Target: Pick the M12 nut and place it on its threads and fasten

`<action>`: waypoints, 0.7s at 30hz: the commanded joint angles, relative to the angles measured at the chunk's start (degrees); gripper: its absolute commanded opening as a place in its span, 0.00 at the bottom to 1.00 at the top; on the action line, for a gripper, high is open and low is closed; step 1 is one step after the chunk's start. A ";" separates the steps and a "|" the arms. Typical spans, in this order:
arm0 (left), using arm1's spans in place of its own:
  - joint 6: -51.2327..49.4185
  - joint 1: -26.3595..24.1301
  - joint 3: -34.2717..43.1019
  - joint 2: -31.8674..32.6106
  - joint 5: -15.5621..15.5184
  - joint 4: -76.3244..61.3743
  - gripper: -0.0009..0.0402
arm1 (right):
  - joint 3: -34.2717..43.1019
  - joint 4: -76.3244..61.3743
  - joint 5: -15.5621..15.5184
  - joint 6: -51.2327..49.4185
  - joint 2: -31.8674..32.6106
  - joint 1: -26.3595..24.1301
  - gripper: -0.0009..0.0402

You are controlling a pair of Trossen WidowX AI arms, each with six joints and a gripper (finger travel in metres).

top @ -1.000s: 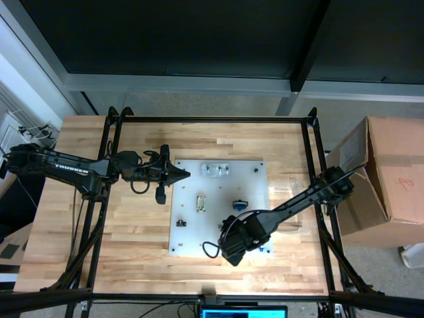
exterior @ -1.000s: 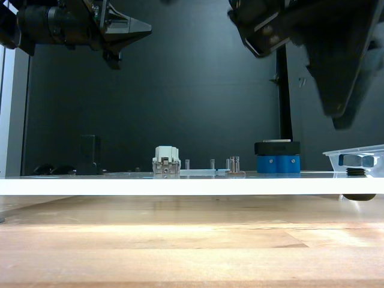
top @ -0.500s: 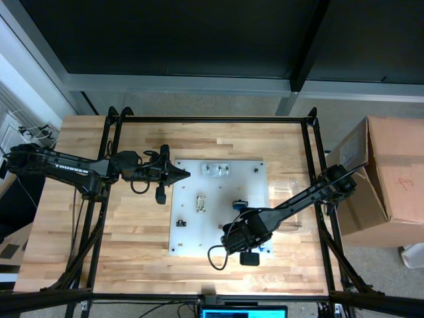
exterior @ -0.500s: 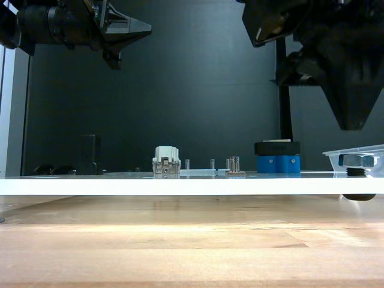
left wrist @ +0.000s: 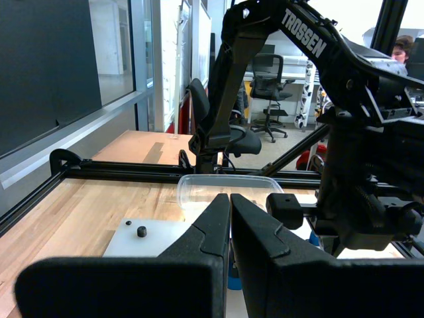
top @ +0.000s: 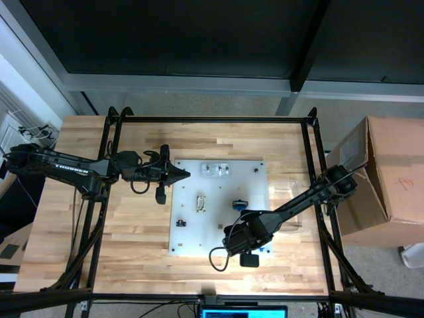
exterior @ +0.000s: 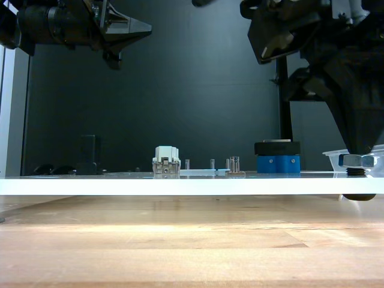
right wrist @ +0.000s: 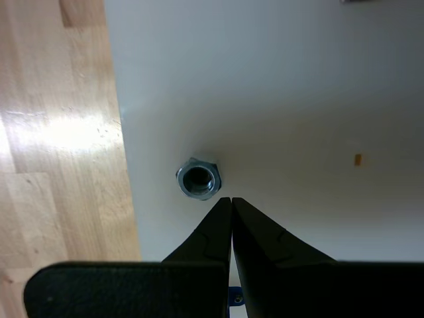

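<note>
Right wrist view, right gripper [right wrist: 231, 200] pressed together, empty, nut [right wrist: 198, 179] on stud [exterior: 358, 172] just beside tips at eleven o'clock, left gripper [top: 184, 174] pressed together over board's [top: 192, 232] nine o'clock edge.

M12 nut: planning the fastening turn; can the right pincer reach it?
Probably yes: right pincer hangs shut just above the M12 nut on its stud, nothing between. Left pincer, shut, hovers at the board's left edge.

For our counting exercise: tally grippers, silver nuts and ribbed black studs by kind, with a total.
Grippers: 2 (left gripper above the board's left edge; right gripper just above the nut)
Nuts: 1, on its stud
Studs: 1
Total: 4
</note>
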 commanded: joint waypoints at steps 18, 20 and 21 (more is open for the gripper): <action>0.02 0.00 0.00 0.02 0.02 0.02 0.02 | -1.64 3.17 -8.11 1.68 0.04 0.26 0.02; 0.02 0.00 0.00 0.02 0.02 0.00 0.02 | -1.53 2.64 -7.85 1.46 0.04 0.26 0.02; 0.02 0.02 0.00 0.02 0.02 -0.02 0.02 | -1.53 2.64 -7.85 1.49 0.02 0.26 0.02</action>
